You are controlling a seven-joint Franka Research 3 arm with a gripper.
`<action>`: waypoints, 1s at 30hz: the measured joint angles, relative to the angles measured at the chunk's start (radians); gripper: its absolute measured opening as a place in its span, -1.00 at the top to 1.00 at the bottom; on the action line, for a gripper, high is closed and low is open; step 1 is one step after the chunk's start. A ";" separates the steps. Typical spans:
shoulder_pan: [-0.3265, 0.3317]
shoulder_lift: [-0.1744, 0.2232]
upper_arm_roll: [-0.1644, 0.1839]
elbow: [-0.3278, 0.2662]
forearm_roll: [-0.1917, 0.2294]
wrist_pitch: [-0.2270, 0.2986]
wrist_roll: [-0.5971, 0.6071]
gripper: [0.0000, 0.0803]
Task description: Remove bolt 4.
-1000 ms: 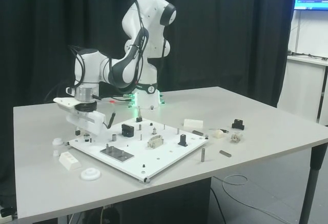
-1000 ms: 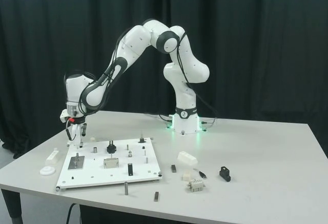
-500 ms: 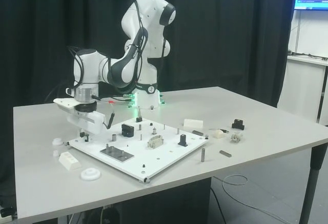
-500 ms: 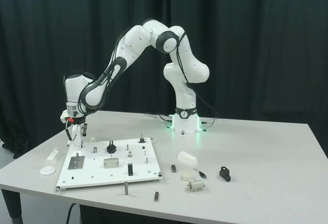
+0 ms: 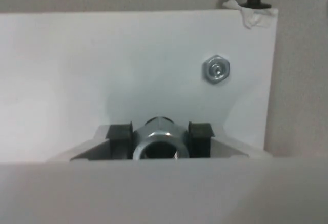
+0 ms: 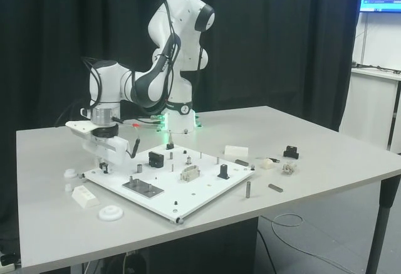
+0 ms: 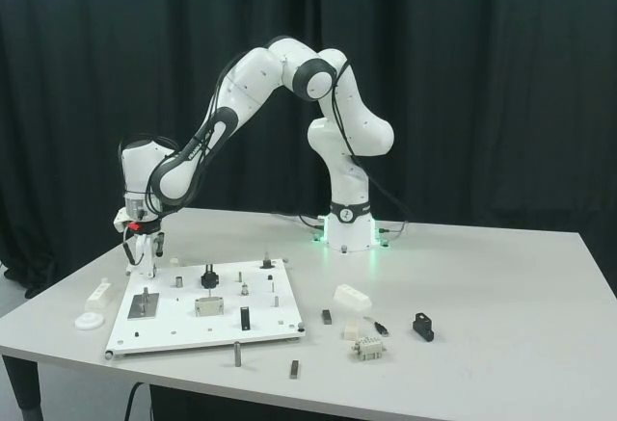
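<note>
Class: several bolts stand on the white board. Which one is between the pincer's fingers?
The bolt at the board's far left corner in the first room view. The pincer straddles its head with both fingers; the hex bolt beside it stands free.

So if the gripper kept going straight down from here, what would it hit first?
The bolt. The gripper points down at the white board, and in the wrist view the bolt's head sits between the black fingertips. How far above the board the fingertips are is unclear.
</note>
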 joint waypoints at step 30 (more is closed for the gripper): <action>-0.002 0.004 0.000 0.011 -0.007 -0.017 -0.595 0.43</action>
